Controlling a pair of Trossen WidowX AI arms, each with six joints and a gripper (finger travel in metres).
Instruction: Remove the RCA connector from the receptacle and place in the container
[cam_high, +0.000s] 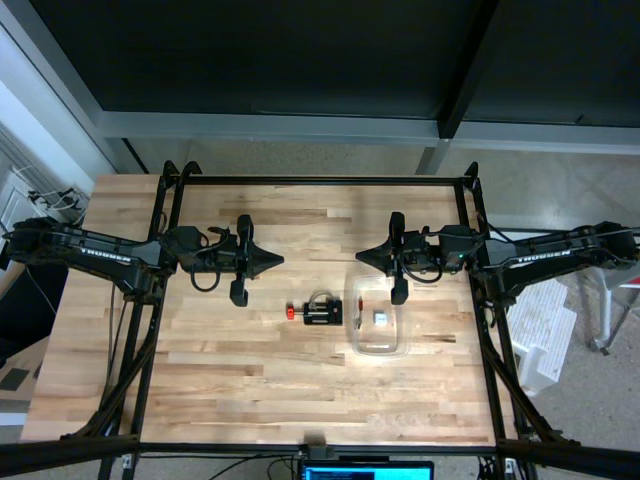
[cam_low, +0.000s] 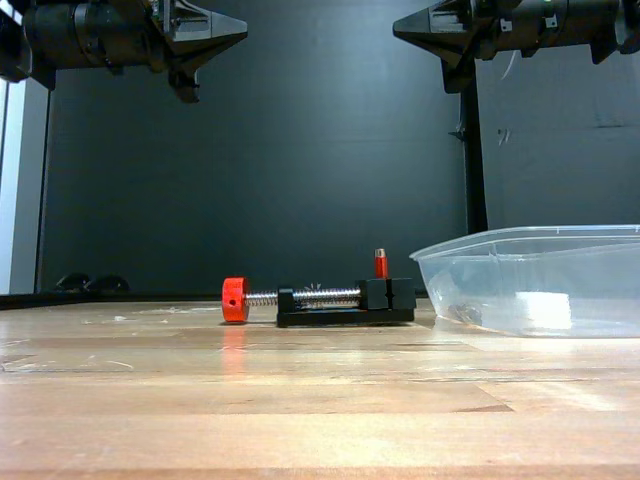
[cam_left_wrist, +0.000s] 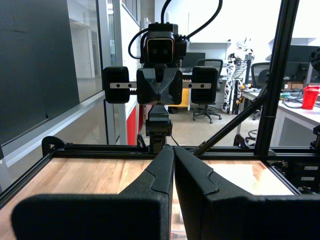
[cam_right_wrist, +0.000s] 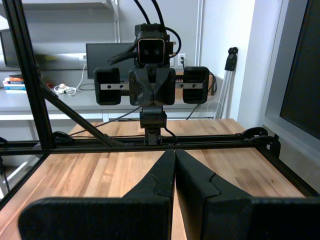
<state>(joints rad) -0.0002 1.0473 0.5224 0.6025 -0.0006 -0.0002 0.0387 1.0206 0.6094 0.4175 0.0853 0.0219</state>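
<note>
Pale butcher-block planks form the table (cam_high: 200, 380), ringed by a black frame, with a dark wall behind it. At the left, the left gripper (cam_high: 276, 260) hangs well above the wood and points inward, holding nothing. Its wrist view shows its two fingers (cam_left_wrist: 162, 170) pressed together. Near the middle of the table, the receptacle (cam_high: 320, 313) lies flat on the wood. It is a small black block with a red knob (cam_low: 234, 299) on a threaded rod at its left end, and a short red stub (cam_low: 380, 263) stands up from its right part. Just beside it to the right is the container (cam_high: 402, 345), a clear, shallow tub. The RCA connector (cam_high: 359, 302) lies inside, close to the tub's left wall and free of the block. A small white square piece (cam_high: 381, 318) rests further right in the same tub. Above the tub's far edge, the right gripper (cam_high: 362, 255) hovers high, pointing inward toward the other arm. It too is pinched closed on nothing, fingers (cam_right_wrist: 162, 172) meeting.
</note>
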